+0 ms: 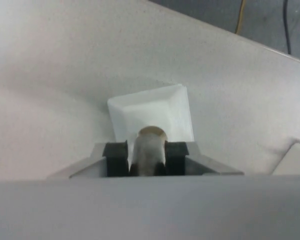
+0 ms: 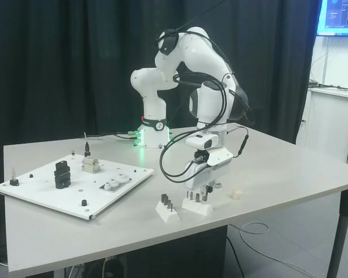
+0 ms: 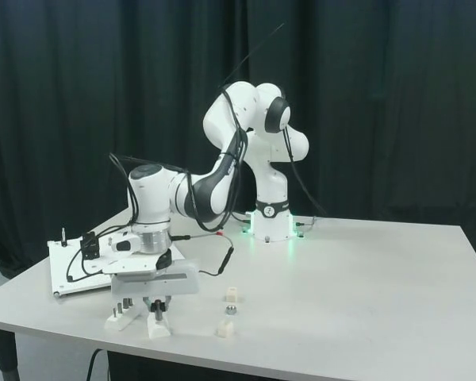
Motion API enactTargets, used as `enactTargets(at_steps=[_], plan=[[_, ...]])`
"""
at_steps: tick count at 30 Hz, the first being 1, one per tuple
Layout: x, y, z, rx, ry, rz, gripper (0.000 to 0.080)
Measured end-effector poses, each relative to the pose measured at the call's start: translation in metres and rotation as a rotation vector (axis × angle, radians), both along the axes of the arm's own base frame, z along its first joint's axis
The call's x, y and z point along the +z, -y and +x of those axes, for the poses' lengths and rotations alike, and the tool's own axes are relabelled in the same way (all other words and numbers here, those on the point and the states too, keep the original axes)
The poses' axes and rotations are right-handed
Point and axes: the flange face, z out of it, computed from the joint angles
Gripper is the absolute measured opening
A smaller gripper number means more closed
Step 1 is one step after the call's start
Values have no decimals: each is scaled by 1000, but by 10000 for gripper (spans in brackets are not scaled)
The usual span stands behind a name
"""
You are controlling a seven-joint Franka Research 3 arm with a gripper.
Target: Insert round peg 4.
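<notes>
Sitting clamped in the gripper (image 1: 147,159): round peg (image 1: 149,150).

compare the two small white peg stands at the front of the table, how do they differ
The stand under the gripper has the arm directly over it, the gripper shut on a round peg above it; the neighbouring stand sits alone, untouched. The neighbouring stand shows its pegs plainly; the gripper hides most of the first. Both are white, wedge-shaped, side by side.

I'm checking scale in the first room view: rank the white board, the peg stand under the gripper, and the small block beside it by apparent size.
1. White board
2. Peg stand
3. Small block
</notes>
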Motion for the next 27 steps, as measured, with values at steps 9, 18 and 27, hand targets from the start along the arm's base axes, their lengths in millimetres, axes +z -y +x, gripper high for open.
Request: enactTargets(at_steps=[9, 18, 27], plan=[[10, 0, 3, -4, -14, 6, 153], [12, 0, 3, -8, -15, 6, 153], [12, 0, 3, -12, -15, 6, 153]])
